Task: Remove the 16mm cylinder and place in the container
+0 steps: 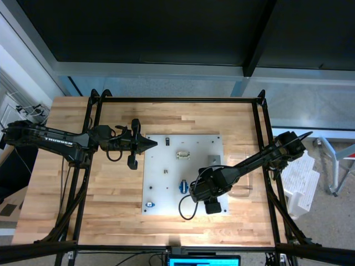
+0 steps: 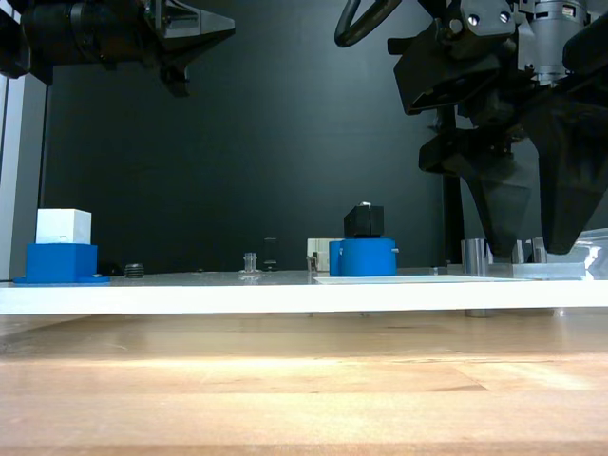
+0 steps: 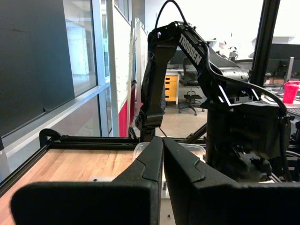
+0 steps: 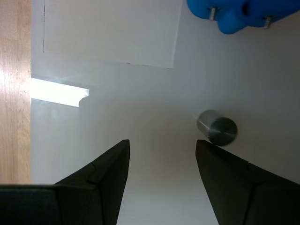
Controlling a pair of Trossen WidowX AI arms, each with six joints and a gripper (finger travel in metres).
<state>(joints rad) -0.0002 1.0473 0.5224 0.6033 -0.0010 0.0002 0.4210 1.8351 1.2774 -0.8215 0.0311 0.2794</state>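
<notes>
Fingers [image 4: 108, 173] wide, right gripper [image 4: 161, 143] hangs by satin-metal 16mm cylinder [image 4: 217, 127] — left gripper [image 3: 162, 138], pinched shut, above board's [image 1: 161, 160] left edge.

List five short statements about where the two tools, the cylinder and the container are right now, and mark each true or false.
1. The right tool is open over the white board. True.
2. The right tool grips the 16mm cylinder. False: the cylinder stands free on the board, just beyond one fingertip.
3. The left tool is shut. True; it hangs high over the board's left edge.
4. The cylinder lies in the container. False: the container sits on the table off the board's right edge, and the cylinder is on the board.
5. A blue knob-like part stands on the board near the cylinder. True.
</notes>
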